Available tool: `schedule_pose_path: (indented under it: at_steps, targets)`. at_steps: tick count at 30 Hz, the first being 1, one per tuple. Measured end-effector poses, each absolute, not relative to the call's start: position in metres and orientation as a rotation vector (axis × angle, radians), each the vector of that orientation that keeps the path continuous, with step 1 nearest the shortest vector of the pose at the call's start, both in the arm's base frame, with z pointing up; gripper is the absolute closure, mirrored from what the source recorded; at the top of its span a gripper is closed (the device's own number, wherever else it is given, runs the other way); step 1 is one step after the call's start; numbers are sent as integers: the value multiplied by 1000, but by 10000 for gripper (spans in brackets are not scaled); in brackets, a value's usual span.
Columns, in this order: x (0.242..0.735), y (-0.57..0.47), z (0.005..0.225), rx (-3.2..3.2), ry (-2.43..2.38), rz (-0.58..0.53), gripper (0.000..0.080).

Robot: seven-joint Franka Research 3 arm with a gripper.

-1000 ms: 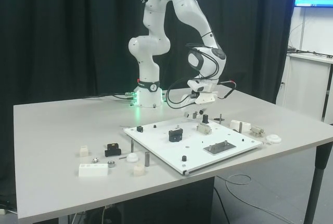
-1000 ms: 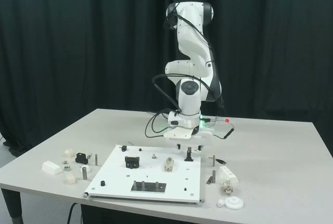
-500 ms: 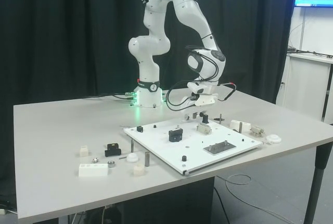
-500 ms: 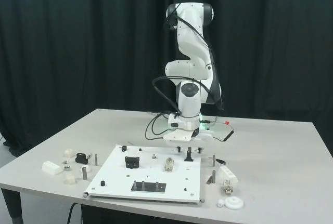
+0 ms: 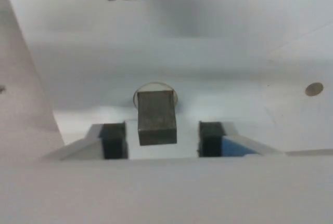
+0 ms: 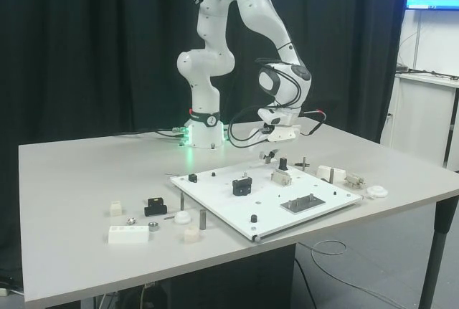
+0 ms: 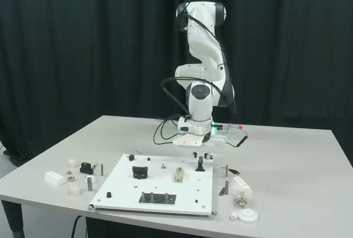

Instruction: Remove square peg 4.

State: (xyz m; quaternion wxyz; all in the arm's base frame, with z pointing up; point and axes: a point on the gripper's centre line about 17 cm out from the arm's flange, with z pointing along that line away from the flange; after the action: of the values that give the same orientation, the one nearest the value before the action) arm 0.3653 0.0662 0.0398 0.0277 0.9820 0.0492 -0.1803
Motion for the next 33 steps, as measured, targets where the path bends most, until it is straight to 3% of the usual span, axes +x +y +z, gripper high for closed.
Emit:
schedule_pose_path:
  at_steps: [7,8,9,25,33]
  targets:
    - [365,68,39,3034,153,-557,412]
    - [365,68,39,3034,153,-557,618]
    - [365,68,39,3034,153,-557,653]
    - [366,69,41,3036,154,-556,653]
    - [365,69,54,3033,154,-575,653]
